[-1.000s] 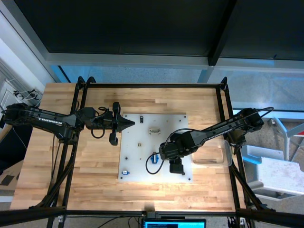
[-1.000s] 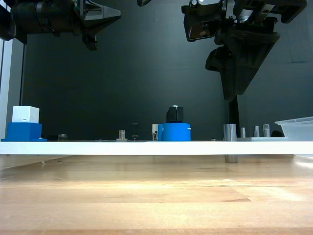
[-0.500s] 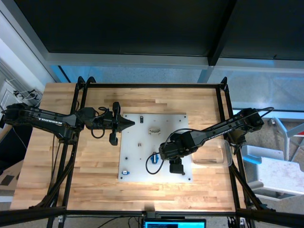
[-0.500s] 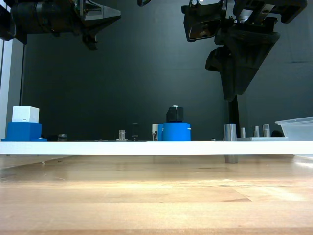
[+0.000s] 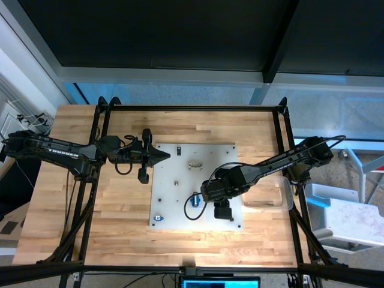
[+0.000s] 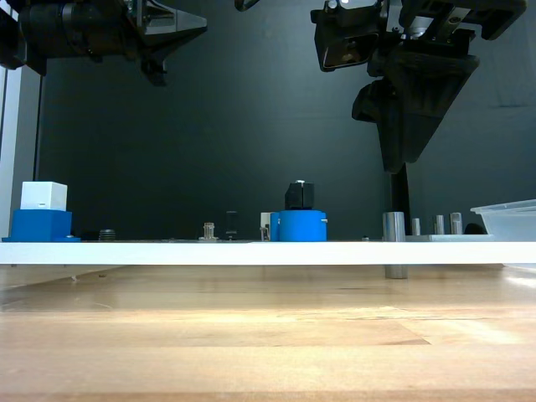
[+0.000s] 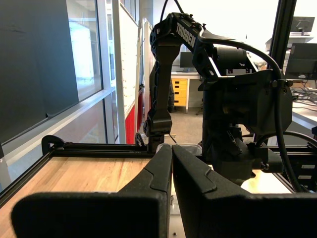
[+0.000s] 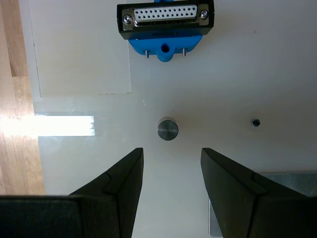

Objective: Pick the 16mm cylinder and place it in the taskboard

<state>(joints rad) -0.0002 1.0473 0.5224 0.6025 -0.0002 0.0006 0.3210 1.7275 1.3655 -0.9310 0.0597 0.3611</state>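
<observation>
Under the right gripper (image 8: 172, 152), fingers spread and empty, the peg (image 8: 167, 129) stands upright on the white board (image 8: 247, 64), apparently seated in a hole. Small smooth metal: rigid, slick, probably tips easily. Pinch squarely across its round sides. Left gripper (image 7: 172, 153) parked high near the board's left edge, fingers together.

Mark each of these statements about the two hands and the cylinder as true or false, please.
1. The right hand is open above the taskboard. True.
2. The right hand grips the 16mm cylinder. False: the cylinder stands upright in the taskboard, apart from the fingers.
3. The left hand is shut. True.
4. The left hand hangs over the 16mm cylinder. False: it hangs high above the taskboard's left edge, far from the cylinder.
</observation>
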